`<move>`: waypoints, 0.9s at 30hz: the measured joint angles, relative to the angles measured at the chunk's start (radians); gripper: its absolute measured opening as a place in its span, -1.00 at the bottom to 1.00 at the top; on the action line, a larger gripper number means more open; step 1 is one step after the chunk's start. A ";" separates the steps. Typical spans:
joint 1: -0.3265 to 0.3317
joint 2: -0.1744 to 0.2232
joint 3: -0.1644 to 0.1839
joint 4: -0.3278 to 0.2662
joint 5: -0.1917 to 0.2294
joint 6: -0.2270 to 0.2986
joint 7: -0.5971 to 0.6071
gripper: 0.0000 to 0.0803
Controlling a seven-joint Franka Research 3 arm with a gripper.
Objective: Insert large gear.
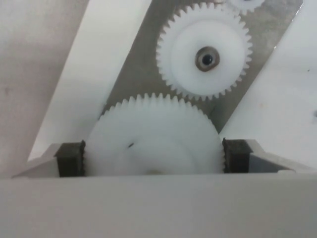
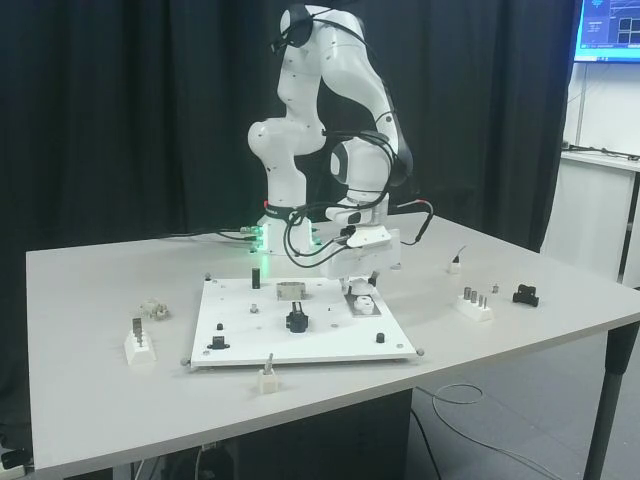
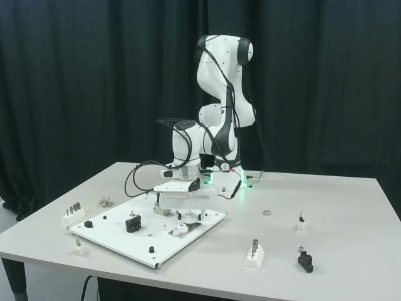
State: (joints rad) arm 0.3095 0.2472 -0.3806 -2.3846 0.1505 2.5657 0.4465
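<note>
In the wrist view a large white gear [image 1: 153,131] sits between the two black finger pads [image 1: 70,158], and my gripper [image 1: 153,156] is shut on it. The gear hangs low over a grey metal plate [image 1: 143,59]. Its teeth lie close to those of a medium white gear [image 1: 204,49] seated on a peg; whether they touch is unclear. A small gear [image 1: 245,4] peeks in at the frame's edge. In the room views the gripper [image 2: 362,287] [image 3: 182,211] is low over the white board [image 2: 240,345] [image 3: 113,238].
A black fixture [image 2: 296,321] [image 3: 132,224] stands on the board. Small white holders [image 2: 140,345] [image 2: 474,303] [image 3: 255,256] and a black part [image 2: 525,294] [image 3: 305,261] lie on the grey table [image 2: 90,420] around it. Cables hang from the wrist.
</note>
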 joint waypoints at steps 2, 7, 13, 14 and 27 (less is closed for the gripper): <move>0.000 0.000 0.000 0.000 0.000 0.000 0.000 0.48; 0.000 0.000 0.001 0.000 0.000 0.002 -0.001 0.48; 0.000 0.000 0.002 -0.001 0.000 0.005 -0.005 0.48; 0.000 0.000 0.002 -0.001 0.000 0.006 -0.006 0.48; 0.000 0.001 0.004 -0.005 0.001 0.009 -0.010 0.48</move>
State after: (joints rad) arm 0.3095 0.2477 -0.3765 -2.3892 0.1514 2.5745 0.4360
